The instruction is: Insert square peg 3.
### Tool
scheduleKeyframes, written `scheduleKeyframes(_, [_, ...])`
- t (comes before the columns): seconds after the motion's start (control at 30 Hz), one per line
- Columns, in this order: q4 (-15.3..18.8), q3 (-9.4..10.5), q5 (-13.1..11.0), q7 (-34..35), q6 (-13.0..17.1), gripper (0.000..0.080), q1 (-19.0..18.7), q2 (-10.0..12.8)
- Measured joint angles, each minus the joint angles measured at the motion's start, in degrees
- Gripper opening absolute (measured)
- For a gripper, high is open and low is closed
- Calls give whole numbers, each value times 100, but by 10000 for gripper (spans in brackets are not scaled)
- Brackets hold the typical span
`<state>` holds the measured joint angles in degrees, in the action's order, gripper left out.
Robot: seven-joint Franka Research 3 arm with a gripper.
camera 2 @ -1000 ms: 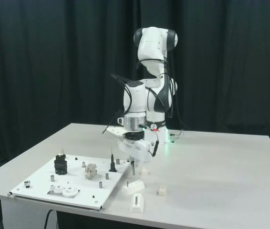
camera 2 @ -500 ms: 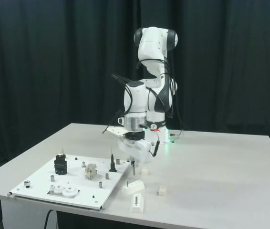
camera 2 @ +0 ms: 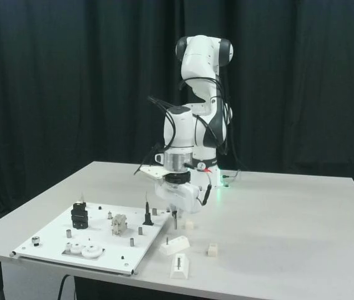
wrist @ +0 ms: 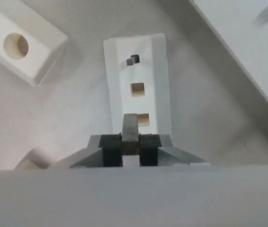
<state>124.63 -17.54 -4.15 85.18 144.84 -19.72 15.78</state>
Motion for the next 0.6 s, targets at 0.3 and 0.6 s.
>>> scheduleKeyframes(0.3, [0,-143,617,-5,-96,73,50,-102])
scheduleKeyframes(0.6, [8,-224,1216,-92,-356,73,322,-450])
